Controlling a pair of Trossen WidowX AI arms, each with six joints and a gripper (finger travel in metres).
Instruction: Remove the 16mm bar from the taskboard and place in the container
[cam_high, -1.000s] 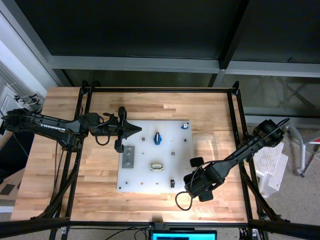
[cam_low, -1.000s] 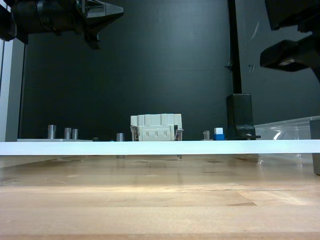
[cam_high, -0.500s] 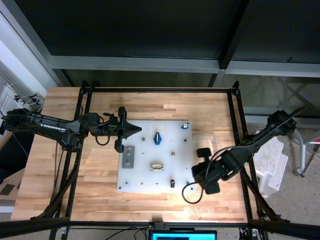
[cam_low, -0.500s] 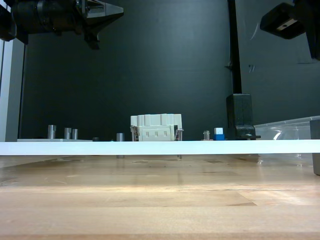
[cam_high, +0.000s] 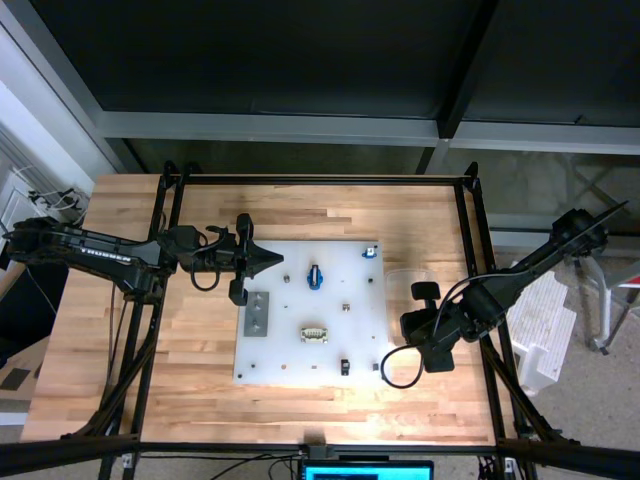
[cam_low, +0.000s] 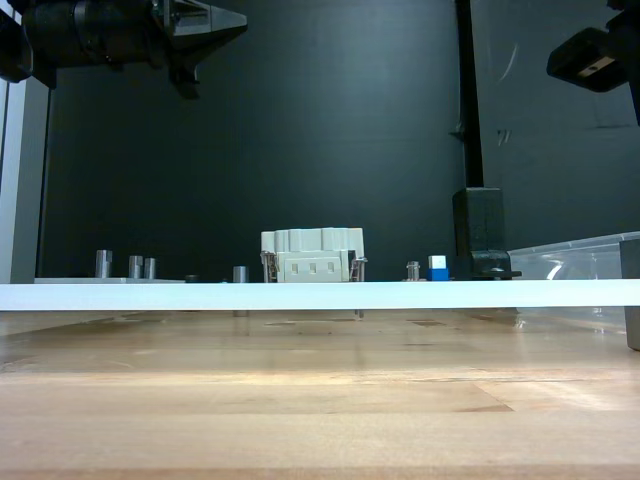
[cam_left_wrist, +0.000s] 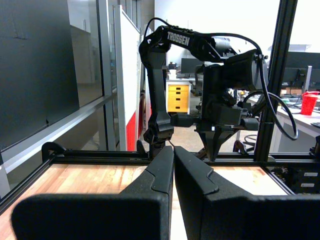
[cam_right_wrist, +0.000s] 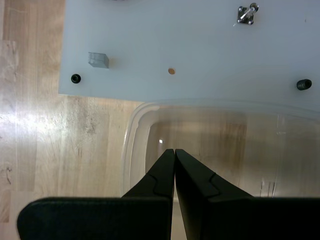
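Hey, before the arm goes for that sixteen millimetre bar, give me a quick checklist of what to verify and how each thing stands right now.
1. Right gripper open for grasping: not ok; shut, holding nothing, above the tub.
2. Left gripper out of the way: ok; shut, high over the board's far left corner.
3. Bars standing in the grey block: ok.
4. Which bar is sixteen millimetre: cannot tell.
5. Tub upright beside the board's right edge: ok.
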